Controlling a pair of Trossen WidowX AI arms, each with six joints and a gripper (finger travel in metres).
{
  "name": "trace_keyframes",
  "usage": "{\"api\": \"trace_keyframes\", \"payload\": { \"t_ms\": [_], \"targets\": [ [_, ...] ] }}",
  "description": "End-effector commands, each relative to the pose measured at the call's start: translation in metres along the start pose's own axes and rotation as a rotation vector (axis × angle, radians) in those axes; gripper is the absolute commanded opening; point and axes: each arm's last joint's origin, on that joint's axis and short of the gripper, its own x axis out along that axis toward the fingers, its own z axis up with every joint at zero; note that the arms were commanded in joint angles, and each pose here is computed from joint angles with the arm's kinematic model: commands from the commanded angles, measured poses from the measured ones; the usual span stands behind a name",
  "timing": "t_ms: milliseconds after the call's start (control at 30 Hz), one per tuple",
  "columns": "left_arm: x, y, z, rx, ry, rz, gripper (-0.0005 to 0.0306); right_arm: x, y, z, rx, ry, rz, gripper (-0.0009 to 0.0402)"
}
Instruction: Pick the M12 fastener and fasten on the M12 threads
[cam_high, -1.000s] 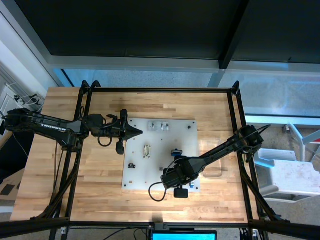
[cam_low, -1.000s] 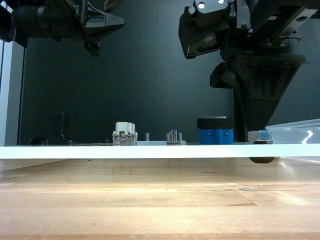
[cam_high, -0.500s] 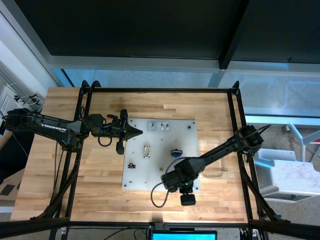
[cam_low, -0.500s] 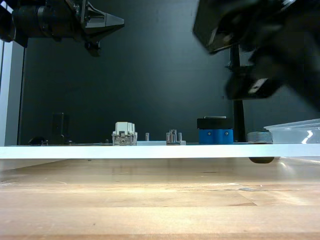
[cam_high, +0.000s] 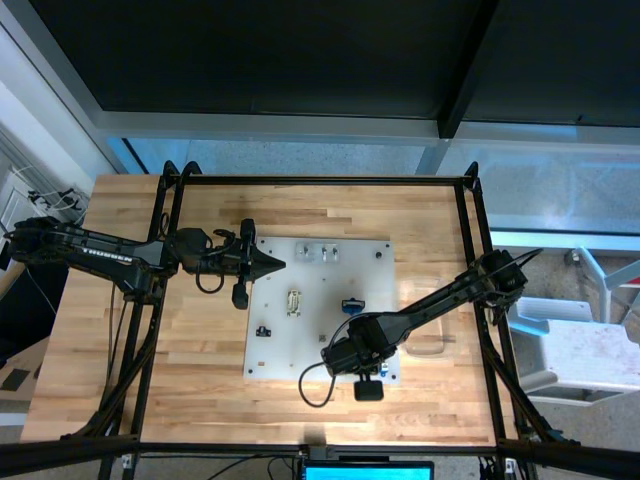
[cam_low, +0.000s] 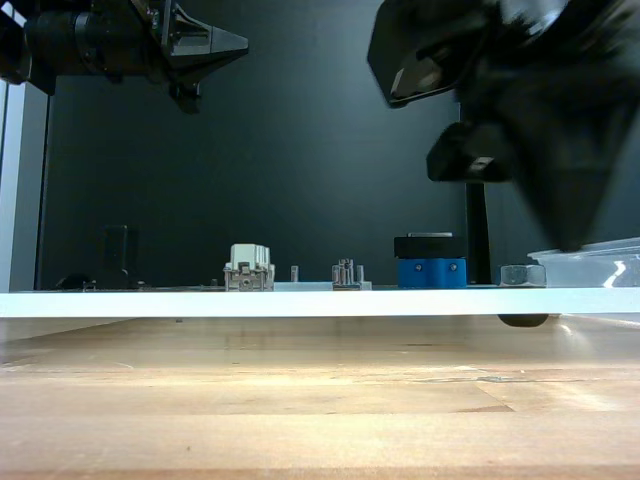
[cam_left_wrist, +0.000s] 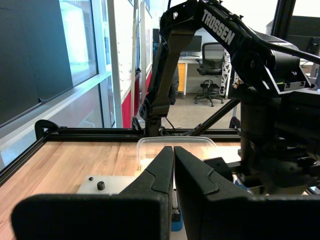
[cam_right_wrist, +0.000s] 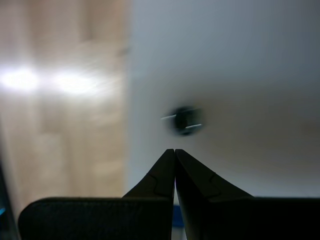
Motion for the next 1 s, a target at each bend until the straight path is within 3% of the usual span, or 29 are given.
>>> {"api": "trace_keyframes", "payload": {
  "t_ms": [33,233,1000],
  "targets": [
    [0.0,0.0,0.0,0.0,0.0,0.0,0.0,-0.001,-0.003,0.001,0.029,-0.028,-0.067,0.0],
    [0.0,0.0,0.0,0.0,0.0,0.0,0.0,0.0,-0.005,0.003,0.057,-0.07,-0.135,0.0],
    [0.0,0.0,0.0,0.0,0.0,0.0,0.0,0.01,-0.004,0.003,0.052,-0.076,-0.088,0.0]
  ]
}}
